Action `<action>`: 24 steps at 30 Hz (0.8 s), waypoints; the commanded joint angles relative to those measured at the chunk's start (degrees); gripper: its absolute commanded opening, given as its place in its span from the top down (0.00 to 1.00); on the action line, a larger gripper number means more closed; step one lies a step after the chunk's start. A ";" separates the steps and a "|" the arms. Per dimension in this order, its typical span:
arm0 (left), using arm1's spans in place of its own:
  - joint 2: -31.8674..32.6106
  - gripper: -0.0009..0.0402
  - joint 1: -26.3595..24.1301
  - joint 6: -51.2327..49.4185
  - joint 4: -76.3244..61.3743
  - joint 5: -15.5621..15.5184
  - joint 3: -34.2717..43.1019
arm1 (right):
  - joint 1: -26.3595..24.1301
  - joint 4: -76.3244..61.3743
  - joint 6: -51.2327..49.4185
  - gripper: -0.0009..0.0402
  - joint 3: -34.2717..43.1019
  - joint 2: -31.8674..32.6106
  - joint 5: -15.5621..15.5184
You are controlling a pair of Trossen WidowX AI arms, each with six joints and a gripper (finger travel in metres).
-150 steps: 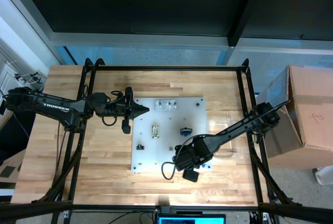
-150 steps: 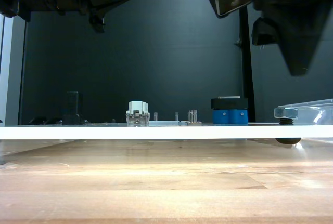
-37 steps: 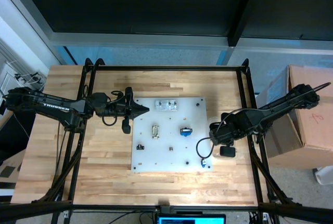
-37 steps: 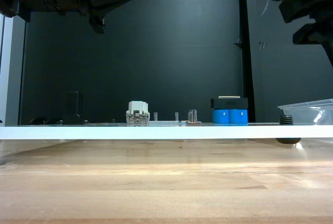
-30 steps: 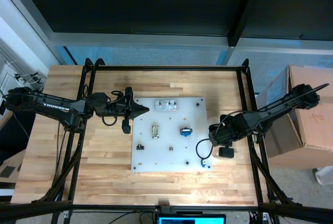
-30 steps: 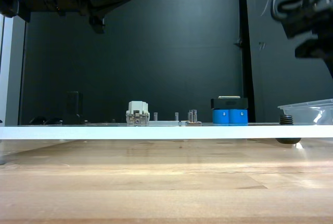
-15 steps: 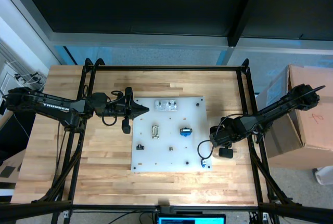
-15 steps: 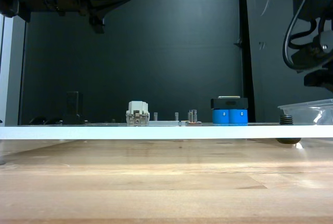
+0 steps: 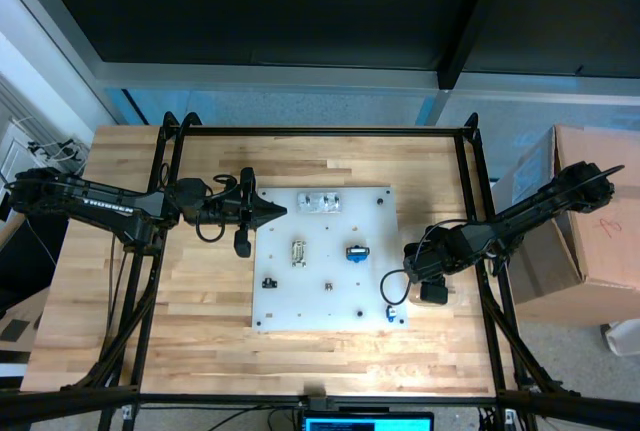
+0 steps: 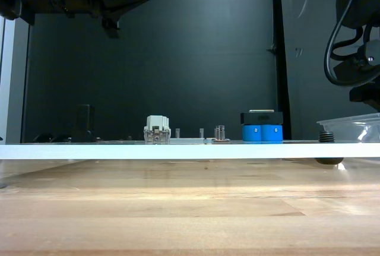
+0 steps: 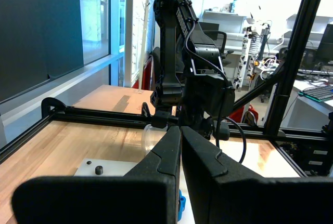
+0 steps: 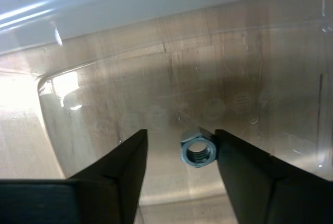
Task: Unfasten the M12 nut and place it in the container
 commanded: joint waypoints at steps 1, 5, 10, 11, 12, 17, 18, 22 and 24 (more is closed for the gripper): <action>0.00 0.98 0.00 0.00 0.00 0.00 0.00 | 0.02 -1.57 -0.07 0.43 0.87 0.02 -0.04; 0.00 0.98 0.00 0.00 0.00 0.00 0.00 | 0.02 -1.95 -0.07 0.36 1.18 -0.04 -0.07; 0.00 0.98 0.02 0.00 0.02 0.00 0.00 | 0.02 -2.01 -0.11 0.31 1.90 -0.07 -0.07; 0.00 0.98 0.00 0.02 0.00 0.00 0.00 | 0.02 -2.08 -0.11 0.31 2.03 -0.11 -0.07; 0.00 0.98 0.02 0.00 0.00 0.00 0.00 | 0.02 -2.21 -0.13 0.30 2.21 -0.15 -0.07; 0.00 0.98 0.02 0.00 0.02 0.00 0.00 | 0.00 -3.34 -0.13 0.31 4.17 -1.16 -0.04; 0.00 0.98 0.00 0.02 0.00 0.00 0.00 | 0.00 -3.87 -0.09 0.32 5.09 -1.53 0.00; 0.00 0.98 0.00 0.00 0.02 0.00 0.00 | -0.48 -7.78 0.15 0.35 10.12 -3.45 0.20; 0.00 0.98 0.02 0.02 0.00 0.00 0.00 | -1.03 -9.88 0.11 0.38 13.00 -4.24 0.24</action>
